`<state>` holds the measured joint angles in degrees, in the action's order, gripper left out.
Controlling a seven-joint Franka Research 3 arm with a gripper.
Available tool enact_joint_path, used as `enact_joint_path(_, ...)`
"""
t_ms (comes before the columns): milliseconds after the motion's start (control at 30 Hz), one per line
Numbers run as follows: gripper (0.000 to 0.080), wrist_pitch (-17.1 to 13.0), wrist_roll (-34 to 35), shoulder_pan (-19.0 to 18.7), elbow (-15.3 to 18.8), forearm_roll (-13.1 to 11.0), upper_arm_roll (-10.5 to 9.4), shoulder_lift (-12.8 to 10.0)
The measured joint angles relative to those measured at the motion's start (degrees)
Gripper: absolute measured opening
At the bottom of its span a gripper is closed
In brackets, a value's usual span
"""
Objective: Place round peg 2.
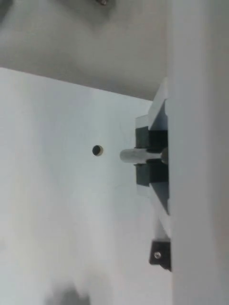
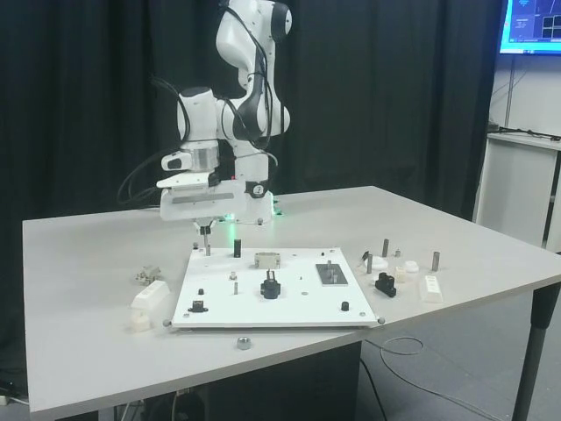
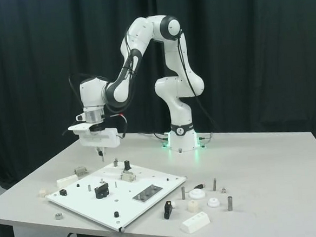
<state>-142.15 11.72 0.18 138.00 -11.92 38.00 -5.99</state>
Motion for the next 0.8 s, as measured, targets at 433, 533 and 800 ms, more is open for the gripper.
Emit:
enact_joint_path(433, 0.0062, 1.2, 3.0, 0.0, 0.0, 3.6, -0.01, 2.5)
enact_joint_path(533, 0.0062, 1.2, 3.1, 0.0, 0.0, 3.7, -0.04, 2.6)
enact_joint_path(800, 0.0062, 1.2, 3.1, 0.0, -0.1, 3.7, -0.09, 2.6)
